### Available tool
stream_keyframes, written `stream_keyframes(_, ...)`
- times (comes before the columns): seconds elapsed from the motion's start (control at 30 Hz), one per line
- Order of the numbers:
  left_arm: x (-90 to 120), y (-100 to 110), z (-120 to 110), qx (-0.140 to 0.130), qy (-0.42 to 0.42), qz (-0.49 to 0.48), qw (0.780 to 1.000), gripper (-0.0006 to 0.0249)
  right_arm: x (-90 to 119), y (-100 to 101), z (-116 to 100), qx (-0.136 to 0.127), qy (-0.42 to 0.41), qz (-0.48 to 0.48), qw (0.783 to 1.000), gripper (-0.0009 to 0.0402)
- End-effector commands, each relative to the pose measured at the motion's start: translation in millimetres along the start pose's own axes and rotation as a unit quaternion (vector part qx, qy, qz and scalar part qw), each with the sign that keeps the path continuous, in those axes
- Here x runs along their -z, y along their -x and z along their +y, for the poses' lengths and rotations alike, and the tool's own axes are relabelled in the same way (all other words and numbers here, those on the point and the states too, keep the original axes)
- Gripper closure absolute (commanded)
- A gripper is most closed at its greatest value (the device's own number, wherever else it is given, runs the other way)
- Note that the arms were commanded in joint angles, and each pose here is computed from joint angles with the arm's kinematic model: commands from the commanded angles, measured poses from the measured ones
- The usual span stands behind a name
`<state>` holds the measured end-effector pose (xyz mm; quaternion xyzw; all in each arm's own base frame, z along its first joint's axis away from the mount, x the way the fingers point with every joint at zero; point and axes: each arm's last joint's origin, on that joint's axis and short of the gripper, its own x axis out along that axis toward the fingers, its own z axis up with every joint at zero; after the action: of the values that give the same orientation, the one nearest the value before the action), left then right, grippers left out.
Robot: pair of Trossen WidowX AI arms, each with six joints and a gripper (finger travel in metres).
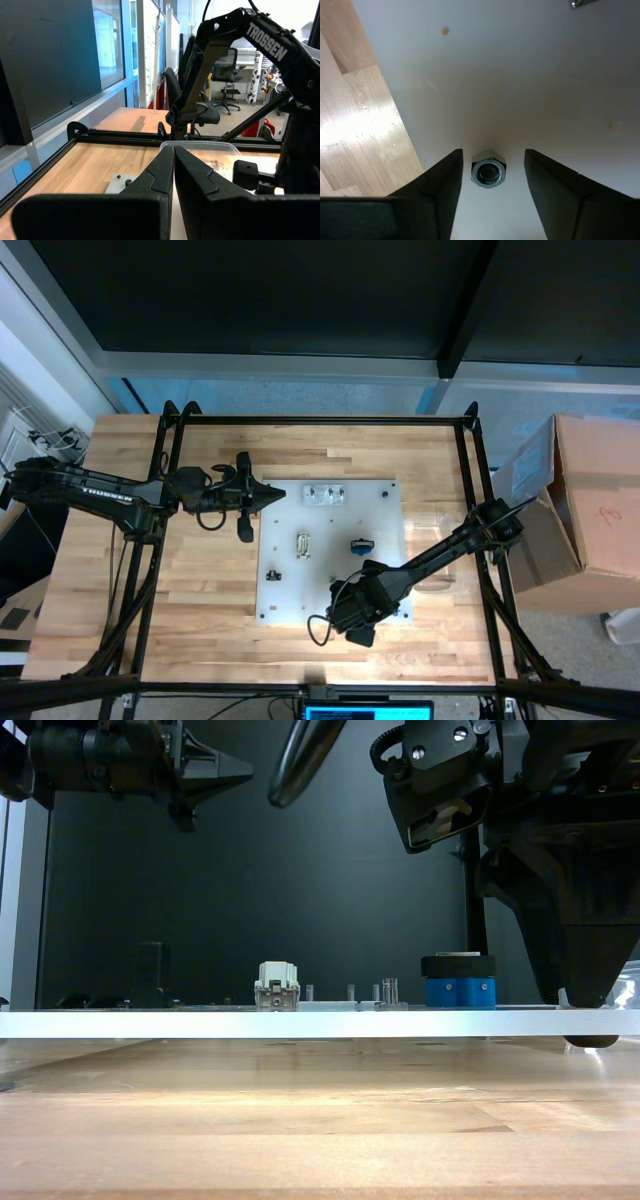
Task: Unfasten the M12 nut and place it in the container
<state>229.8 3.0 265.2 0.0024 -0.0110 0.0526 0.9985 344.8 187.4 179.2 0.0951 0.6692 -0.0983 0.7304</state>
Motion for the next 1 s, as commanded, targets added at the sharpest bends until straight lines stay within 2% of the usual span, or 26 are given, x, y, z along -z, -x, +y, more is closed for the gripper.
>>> stream_keyframes(0.03,0.1,-0.1,0.0,0.0,0.0,0.0,1.0,0.0243,0.3,0.0,0.1,-0.001,0.0,0.001,1.0,0.0266)
stream_keyframes(0.4,0.2,-0.1,0.0,0.0,0.0,0.0,1.0,0.0243,0.9,0.0,-0.6,0.001,0.01,0.005,1.0,0.0375)
stream_keyframes(0.53,0.1,-0.1,0.0,0.0,0.0,0.0,1.0,0.0243,1.0,0.5,-0.3,-0.006,0.017,0.01,1.0,0.0395)
stream_keyframes(0.6,0.2,-0.1,0.0,0.0,0.0,0.0,1.0,0.0243,1.0,0.5,-0.3,-0.006,0.036,0.01,0.999,0.0391)
stream_keyframes(0.73,0.2,-0.1,0.0,0.0,0.0,0.0,1.0,0.0243,1.2,3.2,-0.7,-0.009,0.113,0.007,0.994,0.0386)
stream_keyframes(0.83,0.1,-0.1,0.0,0.0,0.0,0.0,1.0,0.0243,1.4,6.6,-1.2,-0.012,0.206,0.002,0.978,0.0384)
stream_keyframes(1.0,0.2,-0.1,0.0,0.0,0.0,0.0,1.0,0.0243,1.6,11.8,-2.0,-0.014,0.38,-0.007,0.925,0.0384)
